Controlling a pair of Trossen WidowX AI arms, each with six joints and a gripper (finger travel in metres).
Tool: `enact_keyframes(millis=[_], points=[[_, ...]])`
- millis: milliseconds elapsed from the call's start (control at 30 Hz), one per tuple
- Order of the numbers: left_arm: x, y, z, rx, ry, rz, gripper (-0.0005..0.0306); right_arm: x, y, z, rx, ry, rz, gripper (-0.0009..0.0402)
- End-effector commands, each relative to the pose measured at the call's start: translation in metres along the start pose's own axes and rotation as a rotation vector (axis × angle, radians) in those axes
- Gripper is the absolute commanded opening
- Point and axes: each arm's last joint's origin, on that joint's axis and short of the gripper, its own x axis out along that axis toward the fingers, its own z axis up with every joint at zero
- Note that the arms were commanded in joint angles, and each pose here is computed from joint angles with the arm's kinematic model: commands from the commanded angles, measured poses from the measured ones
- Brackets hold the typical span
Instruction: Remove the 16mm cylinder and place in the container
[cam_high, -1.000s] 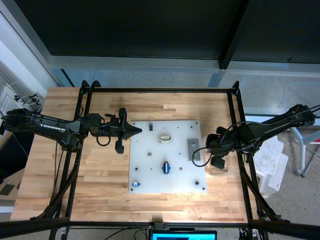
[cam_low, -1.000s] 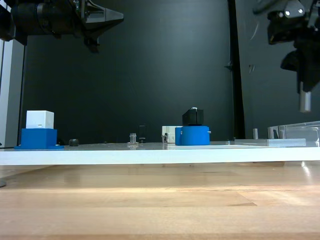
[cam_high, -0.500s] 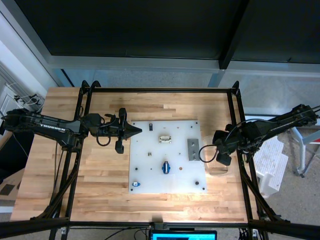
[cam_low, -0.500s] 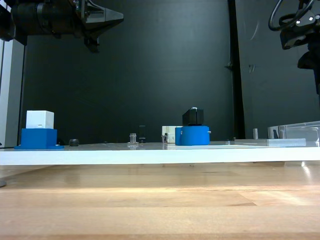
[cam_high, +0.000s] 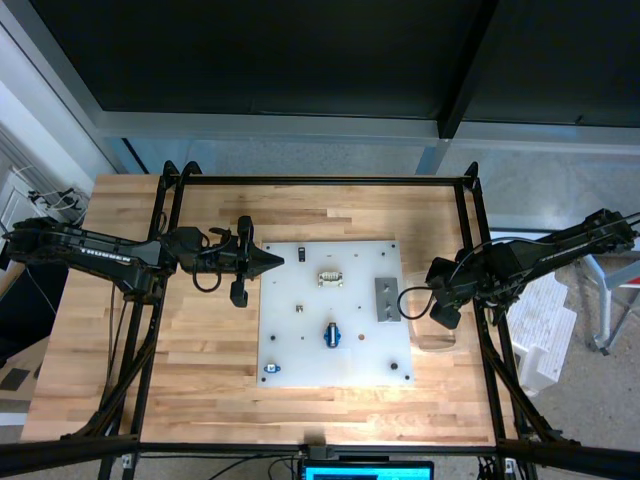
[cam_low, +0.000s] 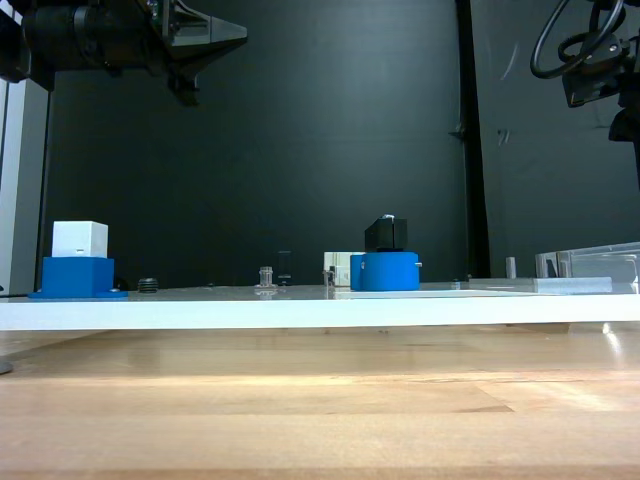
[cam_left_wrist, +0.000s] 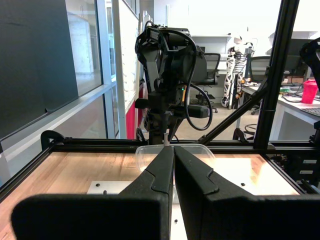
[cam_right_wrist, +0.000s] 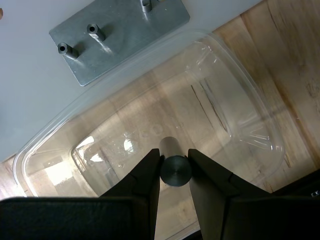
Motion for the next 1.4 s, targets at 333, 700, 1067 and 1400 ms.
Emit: enact_keyframes(millis=[333, 700, 1067, 1400], points=[[0.0, 0.0, 0.0, 0.0, 0.0, 0.0, 0.0, 0.0, 0.001, 0.0, 0.026, -0.002, -0.001, 0.0], [0.0, 0.0, 0.0, 0.0, 0.0, 0.0, 0.0, 0.018, 0.004, -0.002, 0.083, 0.071, -0.028, 0.0], [0.0, 0.0, 0.0, 0.0, 0.0, 0.0, 0.0, 0.045, 0.014, -0.001, 0.095, 0.099, -0.005, 0.0], [0.0, 0.0, 0.0, 0.0, 0.0, 0.0, 0.0, 0.056, 0.018, 0.0, 0.091, 0.124, -0.031, 0.0]])
